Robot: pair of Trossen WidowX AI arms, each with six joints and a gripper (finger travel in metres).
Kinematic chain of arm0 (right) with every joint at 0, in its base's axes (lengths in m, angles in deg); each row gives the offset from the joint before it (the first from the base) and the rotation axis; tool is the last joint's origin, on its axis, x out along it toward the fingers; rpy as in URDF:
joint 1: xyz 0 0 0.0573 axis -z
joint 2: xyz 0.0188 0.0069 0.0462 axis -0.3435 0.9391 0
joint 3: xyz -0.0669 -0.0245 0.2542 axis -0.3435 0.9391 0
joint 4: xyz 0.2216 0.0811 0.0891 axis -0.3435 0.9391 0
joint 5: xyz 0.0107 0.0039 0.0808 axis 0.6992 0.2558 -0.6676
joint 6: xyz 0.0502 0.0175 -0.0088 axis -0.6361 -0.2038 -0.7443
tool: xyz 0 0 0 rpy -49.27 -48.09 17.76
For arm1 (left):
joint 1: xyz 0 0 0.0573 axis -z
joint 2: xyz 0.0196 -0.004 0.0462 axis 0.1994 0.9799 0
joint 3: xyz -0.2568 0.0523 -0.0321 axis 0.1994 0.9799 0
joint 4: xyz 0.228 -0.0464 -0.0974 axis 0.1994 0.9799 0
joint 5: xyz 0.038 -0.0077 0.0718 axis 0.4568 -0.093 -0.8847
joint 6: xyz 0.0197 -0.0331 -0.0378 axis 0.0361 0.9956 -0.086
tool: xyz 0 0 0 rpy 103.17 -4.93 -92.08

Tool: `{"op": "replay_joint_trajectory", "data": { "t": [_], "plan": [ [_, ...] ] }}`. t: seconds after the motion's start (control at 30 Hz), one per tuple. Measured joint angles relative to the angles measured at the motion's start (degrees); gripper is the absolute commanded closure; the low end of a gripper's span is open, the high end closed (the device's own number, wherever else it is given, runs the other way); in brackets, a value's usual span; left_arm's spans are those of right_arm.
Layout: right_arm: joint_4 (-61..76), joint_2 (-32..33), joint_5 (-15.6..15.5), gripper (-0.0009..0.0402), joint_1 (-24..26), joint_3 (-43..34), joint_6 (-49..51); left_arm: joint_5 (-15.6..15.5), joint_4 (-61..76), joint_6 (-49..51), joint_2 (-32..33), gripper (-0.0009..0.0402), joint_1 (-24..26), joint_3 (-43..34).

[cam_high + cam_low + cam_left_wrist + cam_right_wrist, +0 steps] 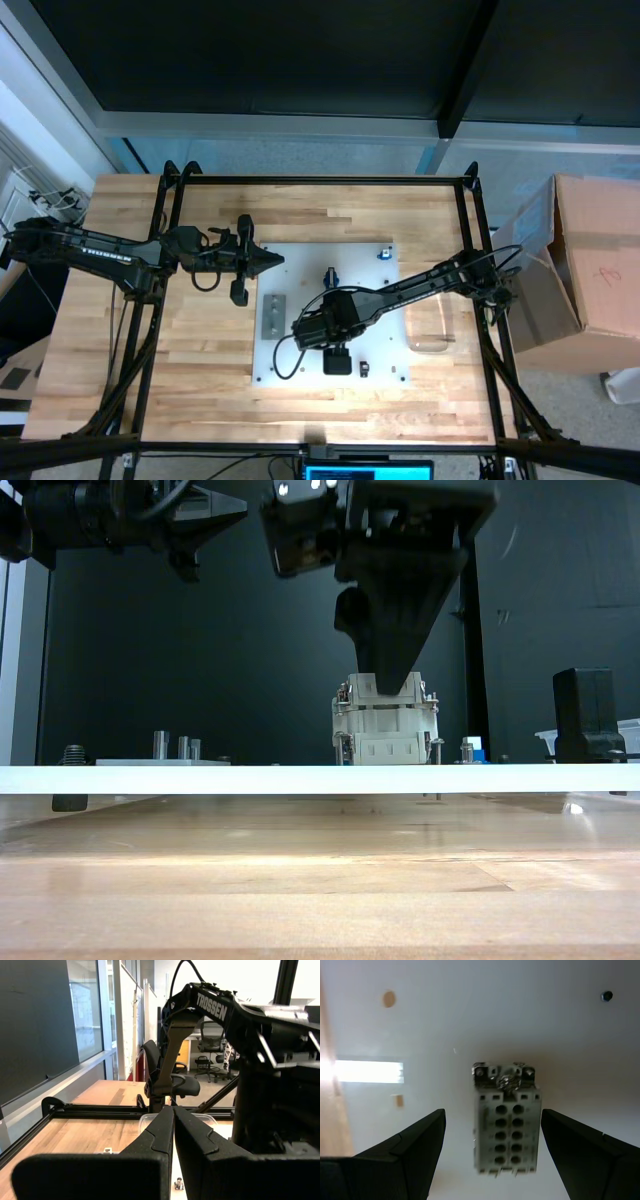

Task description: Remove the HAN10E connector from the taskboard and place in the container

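The HAN10E connector is a beige block standing upright in its seat on the white taskboard. My right gripper hangs straight over it, its fingertips down at the connector's top. In the right wrist view the connector lies between the open right gripper, with a gap on both sides. From above, the right gripper hides the connector. The left gripper is shut on nothing, held high over the board's left edge. The clear container sits right of the board.
A grey metal block and small blue parts sit on the taskboard. Metal posts and a black fixture stand up from the board. A cardboard box stands off the table's right side. A black frame surrounds the table.
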Motion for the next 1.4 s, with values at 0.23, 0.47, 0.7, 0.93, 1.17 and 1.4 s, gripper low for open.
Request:
{"op": "replay_joint_trajectory", "data": {
  "t": [0.23, 0.47, 0.7, 0.93, 1.17, 1.4],
  "plan": [
    [-2.1, 0.0, 0.0, 0.0182, 0.0, 2.2, -0.1, 0.0, 0.0, 0.0, 0.0, 0.0393, 0.0, 0.0],
    [-1.9, -0.2, 0.0, 0.0277, 0.1, 2.2, 0.3, 0.0, 0.0, 0.0, 0.0, 0.0393, 0.0, 0.0],
    [-1.8, -1.1, 0.0, 0.0376, 0.1, 2.3, 0.9, 0.0, 0.0, 0.0, 0.0, 0.0393, 0.0, 0.0],
    [-1.6, -3.0, -0.5, 0.0378, 0.1, 2.2, 1.4, 0.0, 0.0, 0.0, 0.0, 0.0393, 0.0, 0.0],
    [-0.5, -5.9, -0.2, 0.0381, 0.1, 2.2, 1.5, 0.0, 0.0, 0.0, 0.0, 0.0393, 0.0, 0.0],
    [4.3, -10.8, 0.0, 0.0388, -0.3, 4.2, 1.3, 0.0, 0.0, 0.0, 0.0, 0.0393, 0.0, 0.0]
  ]
}}
